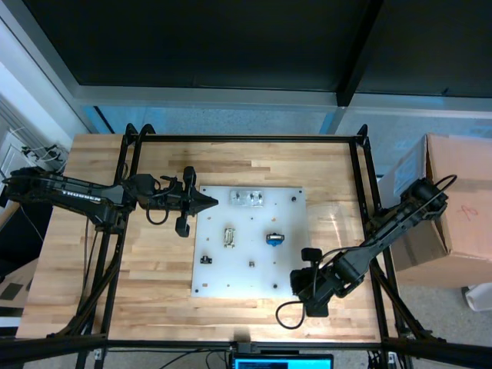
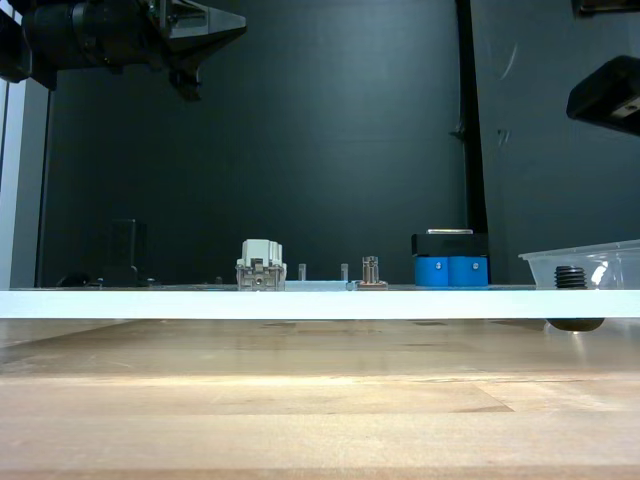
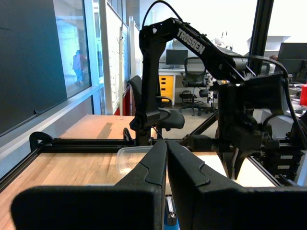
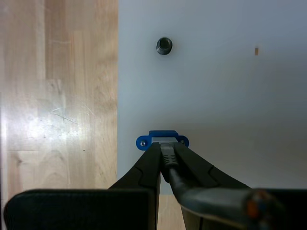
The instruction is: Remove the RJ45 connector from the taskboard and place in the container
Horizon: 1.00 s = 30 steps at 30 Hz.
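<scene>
- RJ45 connector (image 4: 166,154): pinched between the fingers of the right tool (image 4: 166,146), with a short grey cable stub trailing back toward the camera. Judged clear of its seat, not certain.
- Blue mount (image 4: 144,142): fixed to the white taskboard (image 1: 231,277), just beyond the tool tips in the right wrist view. Right of centre on the board in the high view.
- Right tool, position: lower right of the high view, over the board's near right corner. Dark bulk at the upper right of the low view, well above the board surface.
- Left tool (image 3: 166,143): fingers pressed together, holding nothing. Left of centre in the high view, over the board's left edge. Upper left of the low view, likewise raised.
- Container (image 2: 590,262): clear tub at the right edge of the low view, on the counter (image 1: 154,307) beside the board. Connector not in it.
- Progress, as judged: removal apparently done. Left to do: carry to the container, lower, release.
</scene>
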Motion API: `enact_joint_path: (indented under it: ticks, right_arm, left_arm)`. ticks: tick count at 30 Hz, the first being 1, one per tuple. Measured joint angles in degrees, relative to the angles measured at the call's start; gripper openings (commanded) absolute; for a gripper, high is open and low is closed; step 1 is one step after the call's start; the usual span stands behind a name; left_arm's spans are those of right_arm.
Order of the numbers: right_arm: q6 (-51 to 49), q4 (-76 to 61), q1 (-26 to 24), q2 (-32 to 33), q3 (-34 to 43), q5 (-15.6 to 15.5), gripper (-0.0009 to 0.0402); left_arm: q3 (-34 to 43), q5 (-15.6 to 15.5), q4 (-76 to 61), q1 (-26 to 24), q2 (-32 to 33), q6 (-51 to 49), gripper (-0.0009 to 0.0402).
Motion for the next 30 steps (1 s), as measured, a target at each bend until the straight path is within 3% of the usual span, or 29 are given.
enact_joint_path:
  ticks: [7, 15, 24, 27, 30]
  right_arm:
    - [0.1, -1.7, -0.2, -2.1, 0.1, 0.0, 0.0]
    - [2.4, -10.7, -1.6, -9.0, -1.9, 0.3, 0.0]
    - [5.6, -14.0, -4.2, -19.1, -12.6, -0.6, 0.0002]
    - [8.2, -14.0, -5.1, -22.3, -17.0, -2.0, 0.0026]
    - [10.2, -13.9, -5.6, -24.3, -20.2, -3.2, 0.0076]
  left_arm:
    - [0.0, 0.0, 0.0, 0.0, 0.0, 0.0, 0.0]
    - [0.0, 0.0, 0.0, 0.0, 0.0, 0.0, 0.0]
    - [0.0, 0.0, 0.0, 0.0, 0.0, 0.0, 0.0]
    - [0.0, 0.0, 0.0, 0.0, 0.0, 0.0, 0.0]
    - [0.0, 0.0, 0.0, 0.0, 0.0, 0.0, 0.0]
